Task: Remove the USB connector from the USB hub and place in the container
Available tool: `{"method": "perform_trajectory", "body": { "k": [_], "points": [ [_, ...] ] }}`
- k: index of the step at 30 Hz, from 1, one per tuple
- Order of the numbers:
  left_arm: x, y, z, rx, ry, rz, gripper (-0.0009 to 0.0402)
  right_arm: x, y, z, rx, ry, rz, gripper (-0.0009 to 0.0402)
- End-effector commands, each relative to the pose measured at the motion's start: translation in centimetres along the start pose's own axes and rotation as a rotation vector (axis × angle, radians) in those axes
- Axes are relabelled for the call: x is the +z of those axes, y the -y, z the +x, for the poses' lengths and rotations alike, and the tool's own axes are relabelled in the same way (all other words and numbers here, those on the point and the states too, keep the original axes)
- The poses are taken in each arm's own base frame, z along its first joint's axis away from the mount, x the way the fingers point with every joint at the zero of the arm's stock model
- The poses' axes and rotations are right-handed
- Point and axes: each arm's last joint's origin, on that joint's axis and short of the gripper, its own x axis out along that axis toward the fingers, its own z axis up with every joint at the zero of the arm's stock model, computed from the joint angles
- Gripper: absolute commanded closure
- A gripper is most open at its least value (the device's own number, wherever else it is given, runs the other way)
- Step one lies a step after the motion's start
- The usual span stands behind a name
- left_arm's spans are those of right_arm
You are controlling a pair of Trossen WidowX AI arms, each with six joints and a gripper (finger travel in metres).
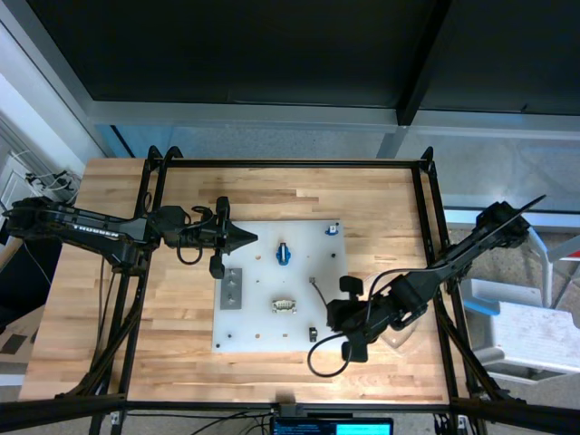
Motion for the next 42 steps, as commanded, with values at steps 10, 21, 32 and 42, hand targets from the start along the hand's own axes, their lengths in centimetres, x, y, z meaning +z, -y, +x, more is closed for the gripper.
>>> {"method": "perform_trajectory", "body": {
  "k": [10,21,32,42],
  "points": [
    [0.0,0.0,0.0,0.0,0.0,0.0,0.0392,-3.5,2.2,-2.2,-0.001,-0.067,0.101,0.0393],
    [0.0,0.0,0.0,0.0,0.0,0.0,0.0392,-7.7,3.0,-3.3,-0.003,-0.124,0.169,0.0393],
    [0.0,0.0,0.0,0.0,0.0,0.0,0.0392,-11.5,2.8,-4.5,-0.003,-0.184,0.243,0.0393],
    [0.0,0.0,0.0,0.0,0.0,0.0,0.0392,-14.0,1.8,-5.0,0.007,-0.227,0.288,0.0393]
  ]
}}
